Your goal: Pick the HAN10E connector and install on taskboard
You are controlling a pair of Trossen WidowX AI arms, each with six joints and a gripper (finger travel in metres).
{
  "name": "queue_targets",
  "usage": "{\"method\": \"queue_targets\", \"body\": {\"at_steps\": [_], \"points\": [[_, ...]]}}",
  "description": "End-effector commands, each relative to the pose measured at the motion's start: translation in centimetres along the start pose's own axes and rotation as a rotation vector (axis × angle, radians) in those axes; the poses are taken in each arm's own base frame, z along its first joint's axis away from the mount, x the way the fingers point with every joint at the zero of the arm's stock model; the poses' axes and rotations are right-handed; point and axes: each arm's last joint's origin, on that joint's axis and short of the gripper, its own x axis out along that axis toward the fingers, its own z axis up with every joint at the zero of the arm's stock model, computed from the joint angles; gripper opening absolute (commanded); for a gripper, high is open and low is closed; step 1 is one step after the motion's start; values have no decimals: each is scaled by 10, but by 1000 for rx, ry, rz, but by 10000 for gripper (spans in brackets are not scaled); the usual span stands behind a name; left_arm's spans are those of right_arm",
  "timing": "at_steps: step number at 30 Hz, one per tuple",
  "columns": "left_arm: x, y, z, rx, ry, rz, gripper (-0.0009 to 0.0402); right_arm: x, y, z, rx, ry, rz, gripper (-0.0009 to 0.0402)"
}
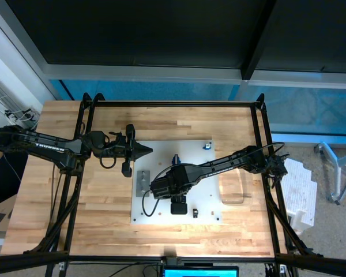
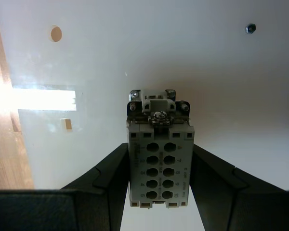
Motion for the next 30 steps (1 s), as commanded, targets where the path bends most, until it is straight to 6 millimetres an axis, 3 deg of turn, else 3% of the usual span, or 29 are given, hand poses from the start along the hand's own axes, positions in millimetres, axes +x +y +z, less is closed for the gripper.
{"method": "queue_targets", "body": {"at_steps": [1, 30], "points": [[0, 0, 0, 0, 0, 0, 1, 10, 1, 2, -7, 17, 0, 43], [0, 0, 0, 0, 0, 0, 1, 9, 3, 0, -29, 31, 5, 43]]}}
